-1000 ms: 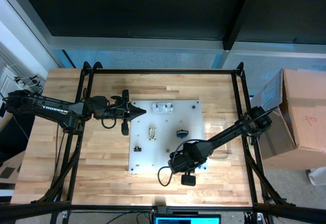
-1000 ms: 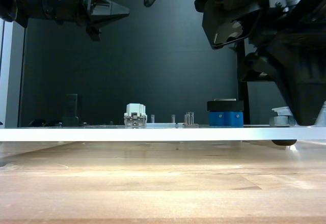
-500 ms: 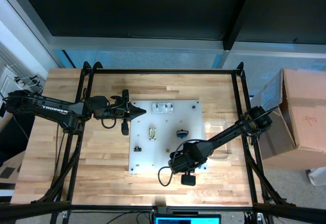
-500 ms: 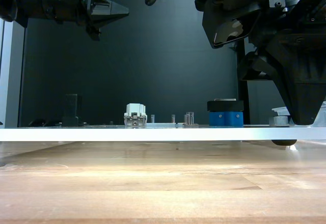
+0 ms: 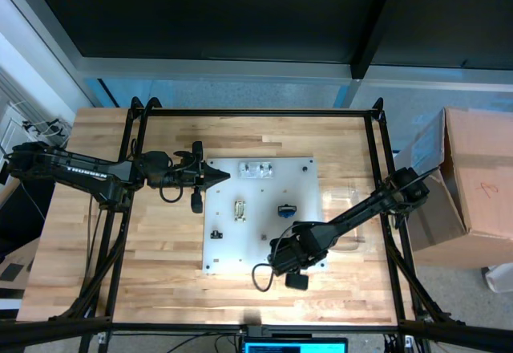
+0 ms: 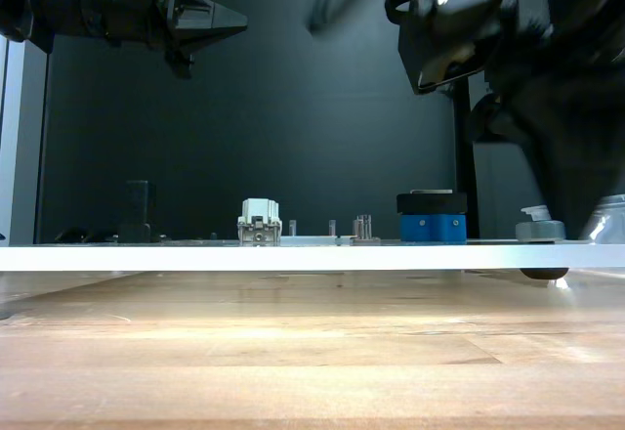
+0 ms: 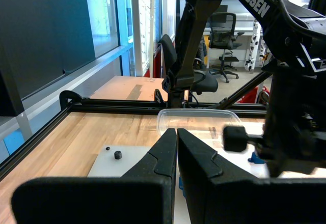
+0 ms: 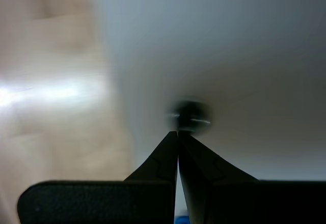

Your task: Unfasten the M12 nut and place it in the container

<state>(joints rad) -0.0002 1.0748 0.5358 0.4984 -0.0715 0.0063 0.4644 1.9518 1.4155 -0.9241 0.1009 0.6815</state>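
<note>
While the left gripper (image 5: 225, 176) hangs clenched on nothing above the white board's (image 5: 240, 245) far left edge, the right gripper (image 8: 178, 132) points down at its near right edge, fingers pressed together, empty. The blurred M12 nut (image 8: 189, 115) sits on the board just beyond their tips, outside the clear container (image 7: 198, 120); whether it is on its stud I cannot tell

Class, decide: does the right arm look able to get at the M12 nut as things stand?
Probably yes: the nut sits on its stud just beyond the right gripper, nothing between, though its jaws are shut. The left gripper hangs over the board's far left edge.
</note>
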